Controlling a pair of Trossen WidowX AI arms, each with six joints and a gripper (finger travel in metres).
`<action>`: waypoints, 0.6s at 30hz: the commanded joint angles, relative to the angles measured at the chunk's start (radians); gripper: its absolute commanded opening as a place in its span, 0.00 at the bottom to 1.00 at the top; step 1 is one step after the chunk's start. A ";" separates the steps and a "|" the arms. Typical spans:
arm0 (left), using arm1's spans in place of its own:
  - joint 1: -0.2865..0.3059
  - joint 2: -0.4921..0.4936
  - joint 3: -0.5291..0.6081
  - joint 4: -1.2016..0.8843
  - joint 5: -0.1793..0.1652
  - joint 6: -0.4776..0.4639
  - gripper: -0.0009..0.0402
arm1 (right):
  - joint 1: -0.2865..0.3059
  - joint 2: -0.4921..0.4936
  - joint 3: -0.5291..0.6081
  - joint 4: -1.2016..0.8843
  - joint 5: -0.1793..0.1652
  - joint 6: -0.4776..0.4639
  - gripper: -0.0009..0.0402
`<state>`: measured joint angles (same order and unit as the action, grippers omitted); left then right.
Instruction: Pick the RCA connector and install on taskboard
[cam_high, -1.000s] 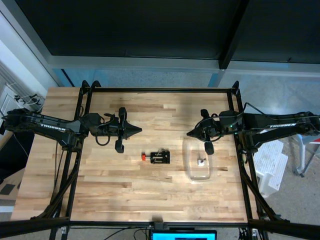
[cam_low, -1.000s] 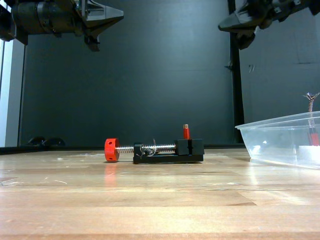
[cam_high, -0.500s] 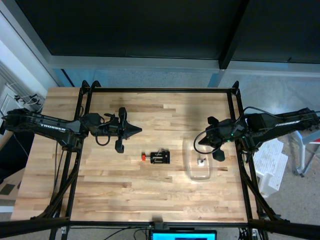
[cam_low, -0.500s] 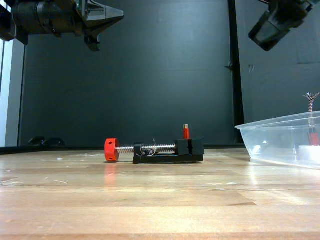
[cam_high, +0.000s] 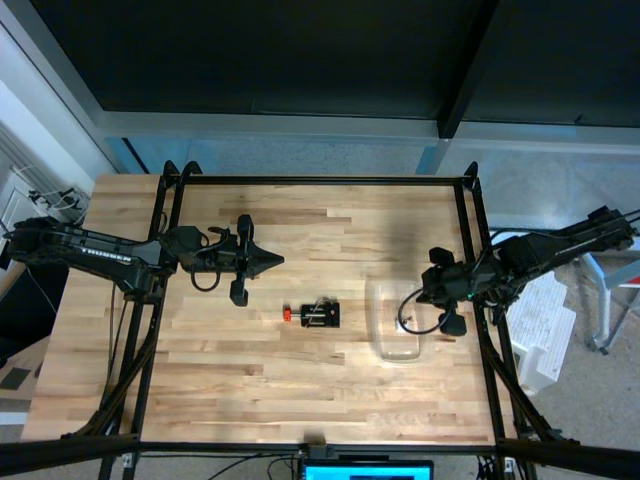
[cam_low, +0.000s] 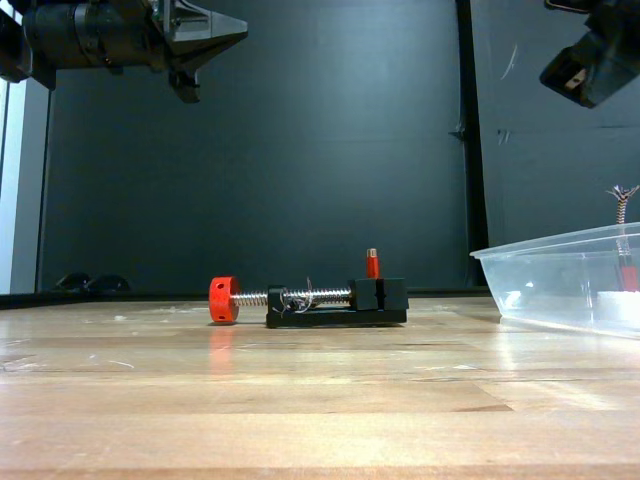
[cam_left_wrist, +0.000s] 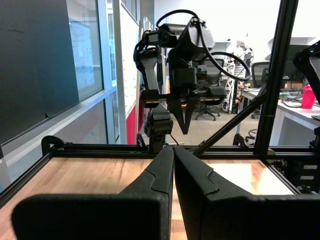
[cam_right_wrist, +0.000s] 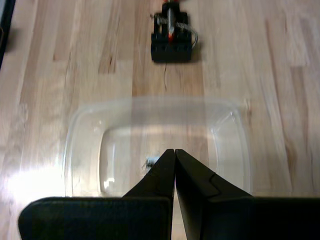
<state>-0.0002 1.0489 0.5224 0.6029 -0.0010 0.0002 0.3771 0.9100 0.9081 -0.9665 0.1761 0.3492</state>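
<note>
The RCA connector (cam_right_wrist: 150, 161) lies loose inside the clear tray (cam_right_wrist: 85, 116); the right tool (cam_right_wrist: 174, 151) hangs above that tray, clenched and empty; the taskboard (cam_high: 318, 315) sits on the surface (cam_high: 250, 360) near the tray; the left tool (cam_left_wrist: 173, 147) is held high, well apart from the tray, also clenched.

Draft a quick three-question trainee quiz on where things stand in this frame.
1. Fill in: the left gripper, parked high above the left half of the table, has its jaws ____.
2. True or false: the RCA connector is already seated on the taskboard.
3. Which gripper hangs over the clear tray? A) left gripper B) right gripper
Key: 1 shut; 2 false, it lies in the tray; 3 B.
</note>
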 joint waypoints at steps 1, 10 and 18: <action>0.000 0.000 0.000 0.000 0.000 0.000 0.02 | 0.034 0.000 -0.001 -0.023 0.037 0.035 0.02; 0.000 0.000 0.000 0.000 0.000 0.000 0.02 | 0.069 0.003 -0.003 -0.051 0.041 0.063 0.03; 0.000 0.000 0.000 0.000 0.000 0.000 0.02 | 0.078 0.044 -0.005 -0.076 0.041 0.066 0.20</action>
<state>-0.0002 1.0489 0.5228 0.6029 -0.0010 0.0002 0.4530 0.9432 0.9047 -1.0416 0.2169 0.4145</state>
